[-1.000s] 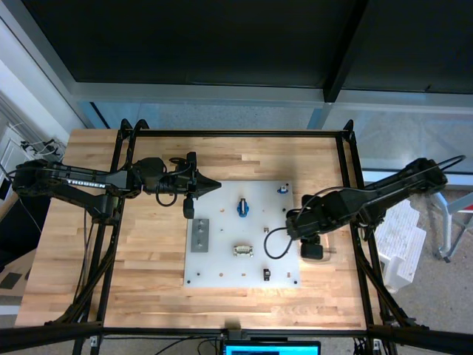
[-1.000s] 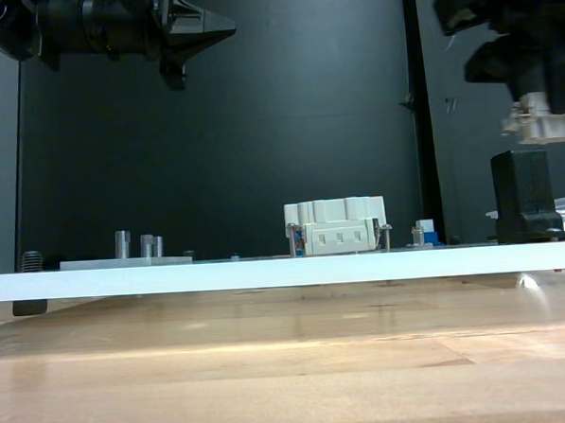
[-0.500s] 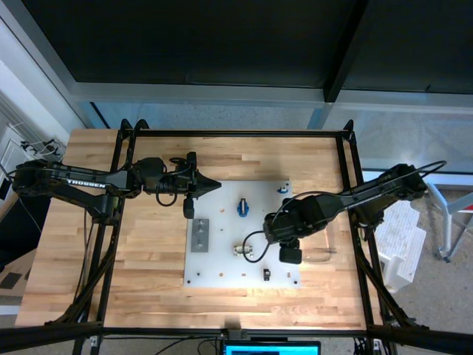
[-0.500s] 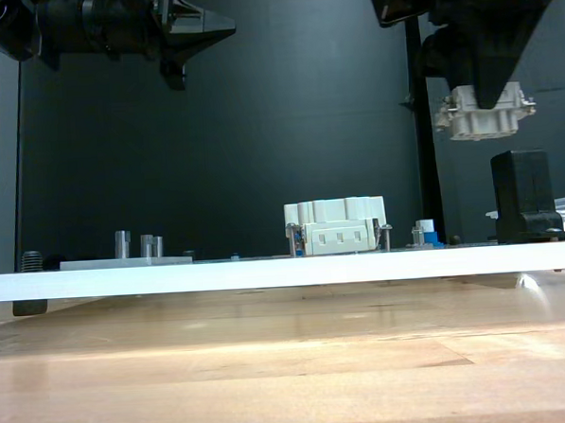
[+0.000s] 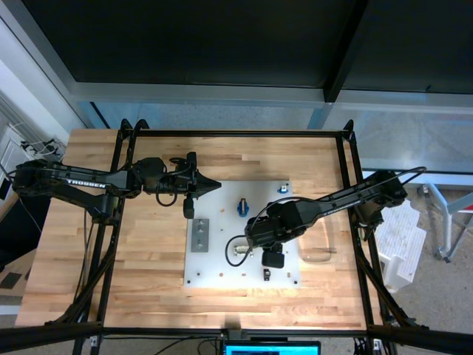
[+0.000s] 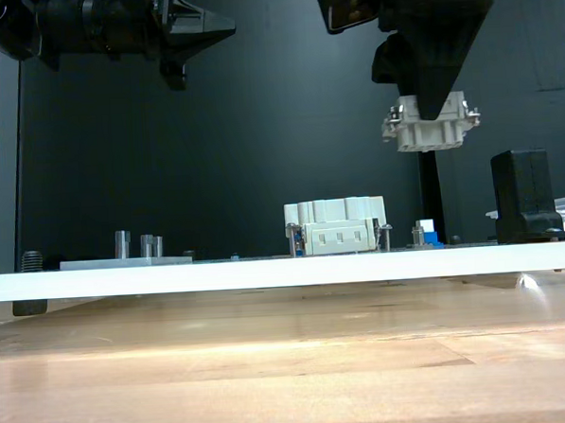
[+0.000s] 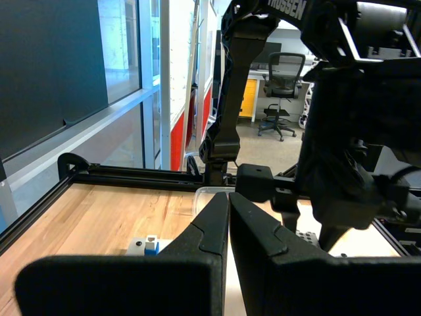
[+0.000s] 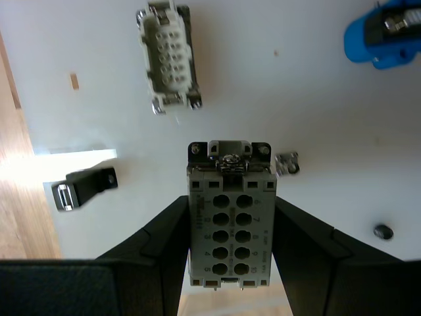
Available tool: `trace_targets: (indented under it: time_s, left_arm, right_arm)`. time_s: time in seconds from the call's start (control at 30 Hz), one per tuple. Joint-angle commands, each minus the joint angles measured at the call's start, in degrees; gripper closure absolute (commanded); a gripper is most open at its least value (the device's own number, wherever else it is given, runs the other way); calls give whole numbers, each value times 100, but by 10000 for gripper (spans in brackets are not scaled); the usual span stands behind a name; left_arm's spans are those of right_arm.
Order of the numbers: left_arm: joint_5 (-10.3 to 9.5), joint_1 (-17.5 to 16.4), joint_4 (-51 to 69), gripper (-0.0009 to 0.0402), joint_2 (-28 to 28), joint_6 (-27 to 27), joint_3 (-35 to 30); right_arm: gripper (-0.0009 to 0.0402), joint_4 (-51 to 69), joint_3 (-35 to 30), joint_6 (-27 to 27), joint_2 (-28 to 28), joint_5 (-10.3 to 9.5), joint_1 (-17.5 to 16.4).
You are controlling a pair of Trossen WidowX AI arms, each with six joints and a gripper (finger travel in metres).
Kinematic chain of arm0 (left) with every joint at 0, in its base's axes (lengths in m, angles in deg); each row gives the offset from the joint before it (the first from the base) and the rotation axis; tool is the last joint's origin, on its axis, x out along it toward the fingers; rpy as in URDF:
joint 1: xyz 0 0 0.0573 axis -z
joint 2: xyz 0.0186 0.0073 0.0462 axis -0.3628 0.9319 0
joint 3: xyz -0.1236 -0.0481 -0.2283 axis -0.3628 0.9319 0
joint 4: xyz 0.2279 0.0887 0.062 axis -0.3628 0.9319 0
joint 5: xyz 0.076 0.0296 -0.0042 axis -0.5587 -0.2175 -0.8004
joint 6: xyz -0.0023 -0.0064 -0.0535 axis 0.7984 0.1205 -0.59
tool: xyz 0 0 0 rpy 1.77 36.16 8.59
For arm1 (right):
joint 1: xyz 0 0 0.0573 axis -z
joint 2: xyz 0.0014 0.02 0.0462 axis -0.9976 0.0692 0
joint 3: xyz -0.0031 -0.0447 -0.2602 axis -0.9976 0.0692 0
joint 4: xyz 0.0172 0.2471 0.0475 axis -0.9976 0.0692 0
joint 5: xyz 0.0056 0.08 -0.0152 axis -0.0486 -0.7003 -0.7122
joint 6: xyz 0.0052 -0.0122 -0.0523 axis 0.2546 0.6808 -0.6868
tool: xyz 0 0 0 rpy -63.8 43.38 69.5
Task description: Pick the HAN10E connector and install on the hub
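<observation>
Beige HAN10E connector (image 6: 431, 132), clamped in the right tool (image 6: 432, 107), has swung inward, nearly over the hub (image 6: 336, 226); left tool (image 5: 214, 185) waits closed, high at left.

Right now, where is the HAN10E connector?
In the low view, the HAN10E connector hangs in the right gripper, above and to the right of the hub. The left gripper sits high at the left.

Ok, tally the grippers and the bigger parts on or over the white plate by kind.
Pale connector pieces: 2 – HAN10E connector, hub
Blue parts: 2 – larger blue part, small blue-and-white part
Grey two-hole block: 1
Small black part: 1
Grippers: 2 – left gripper shut, high at the left; right gripper shut on the connector, in the air
Total: 8
</observation>
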Motion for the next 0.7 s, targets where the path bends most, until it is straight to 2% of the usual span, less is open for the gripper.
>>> trace_targets:
  time_s: [0.03,0.7]
  left_arm:
    - [2,-2,0,393,2,2,0]
    - [2,-2,-2,393,2,2,0]
  right_arm:
    - [350,-9,-144,28,168,-4,-2]
    - [350,-168,-227,46,461,-2,-20]
